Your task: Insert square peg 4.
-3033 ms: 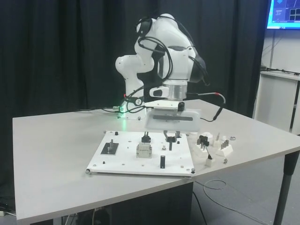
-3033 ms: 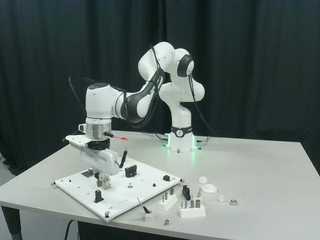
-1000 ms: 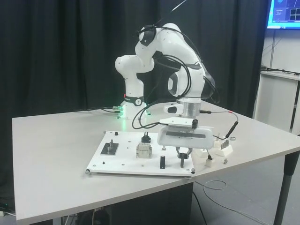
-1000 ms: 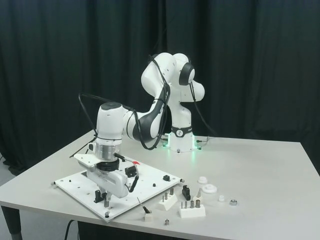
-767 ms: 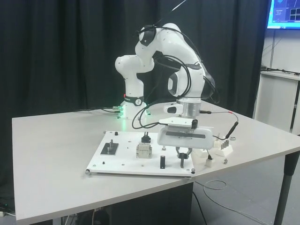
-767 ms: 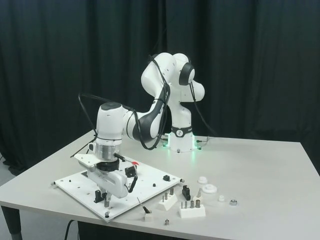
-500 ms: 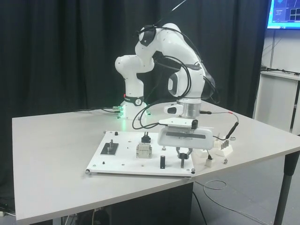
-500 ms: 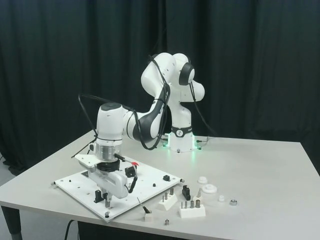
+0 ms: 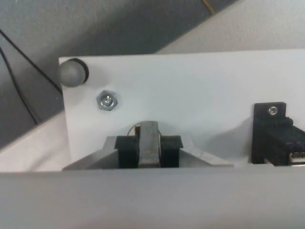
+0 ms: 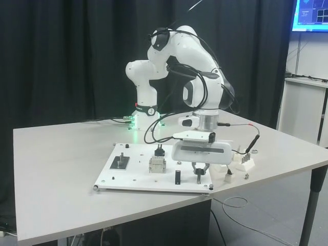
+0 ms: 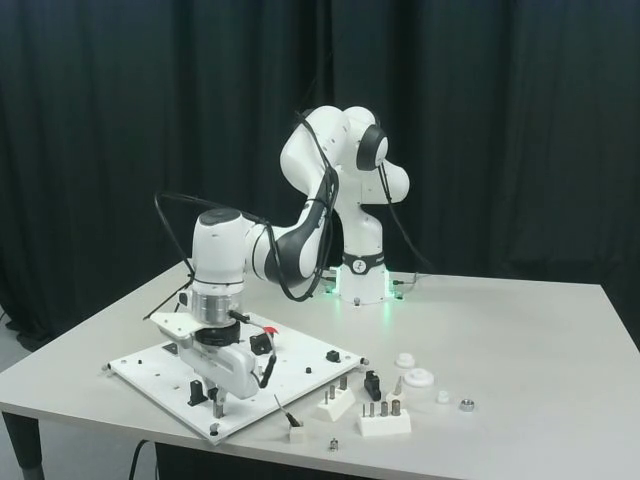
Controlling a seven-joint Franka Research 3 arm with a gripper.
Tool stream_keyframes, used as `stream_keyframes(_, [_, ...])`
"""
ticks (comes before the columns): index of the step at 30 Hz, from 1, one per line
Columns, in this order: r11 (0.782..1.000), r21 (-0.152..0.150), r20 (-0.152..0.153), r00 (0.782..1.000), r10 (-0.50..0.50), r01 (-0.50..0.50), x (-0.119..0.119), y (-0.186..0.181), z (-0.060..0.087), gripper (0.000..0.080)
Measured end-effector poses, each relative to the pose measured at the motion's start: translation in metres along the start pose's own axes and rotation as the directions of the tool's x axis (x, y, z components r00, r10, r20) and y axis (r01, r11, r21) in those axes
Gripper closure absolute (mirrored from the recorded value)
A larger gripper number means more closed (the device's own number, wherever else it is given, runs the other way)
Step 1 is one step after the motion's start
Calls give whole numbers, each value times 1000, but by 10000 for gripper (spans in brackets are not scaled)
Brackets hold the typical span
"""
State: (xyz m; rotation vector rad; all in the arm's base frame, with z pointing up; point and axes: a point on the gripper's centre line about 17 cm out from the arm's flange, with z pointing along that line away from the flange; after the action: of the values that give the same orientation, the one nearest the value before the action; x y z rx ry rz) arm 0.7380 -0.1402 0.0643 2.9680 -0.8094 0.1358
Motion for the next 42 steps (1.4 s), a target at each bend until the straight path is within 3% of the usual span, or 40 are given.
stream_keyframes(17, [998, 5, 8, 998, -64, 63, -4, -5, 2, 706])
stream_keyframes(42, [1000, 12, 17, 1000, -21, 21, -5, -3, 2, 706])
